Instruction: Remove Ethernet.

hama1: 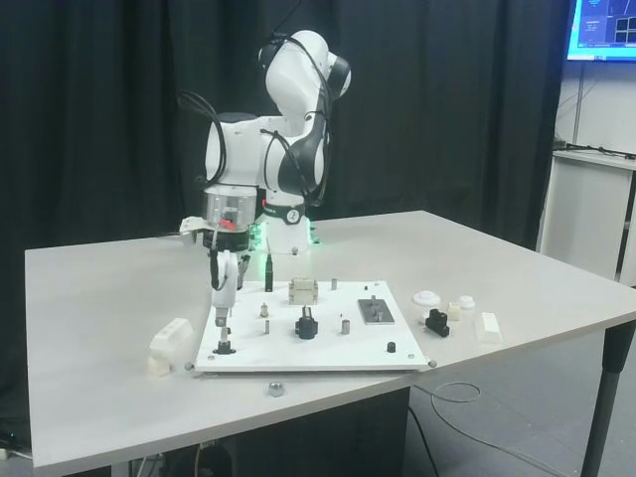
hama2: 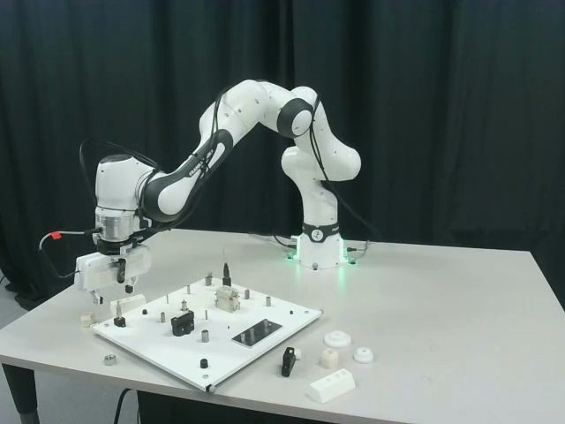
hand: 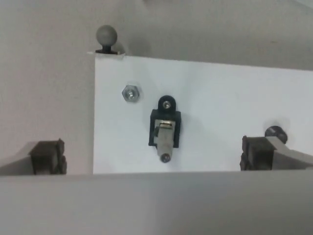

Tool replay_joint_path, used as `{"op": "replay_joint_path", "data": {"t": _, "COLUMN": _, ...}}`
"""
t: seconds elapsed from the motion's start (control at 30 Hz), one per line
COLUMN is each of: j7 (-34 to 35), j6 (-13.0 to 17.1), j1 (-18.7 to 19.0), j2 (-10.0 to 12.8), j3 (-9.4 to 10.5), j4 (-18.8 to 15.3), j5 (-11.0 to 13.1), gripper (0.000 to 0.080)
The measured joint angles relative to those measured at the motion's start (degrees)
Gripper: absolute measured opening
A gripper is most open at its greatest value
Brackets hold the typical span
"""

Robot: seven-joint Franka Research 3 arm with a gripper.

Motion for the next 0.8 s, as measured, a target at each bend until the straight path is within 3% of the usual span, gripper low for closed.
{"op": "replay_joint_path", "data": {"t": 0.43, "j7": 2.07, "j6": -3.08, "j1": -0.81, "j2": 3.15, "j3": 0.16, "j4": 4.04, "j5": 1.41, "gripper": 0.0800}}
{"op": "replay_joint_path", "data": {"t": 0.8, "j7": 2.08, "j6": -5.74, "j1": -1.30, "j2": 4.09, "j3": 0.22, "j4": 5.43, "j5": 3.07, "gripper": 0.0800}}
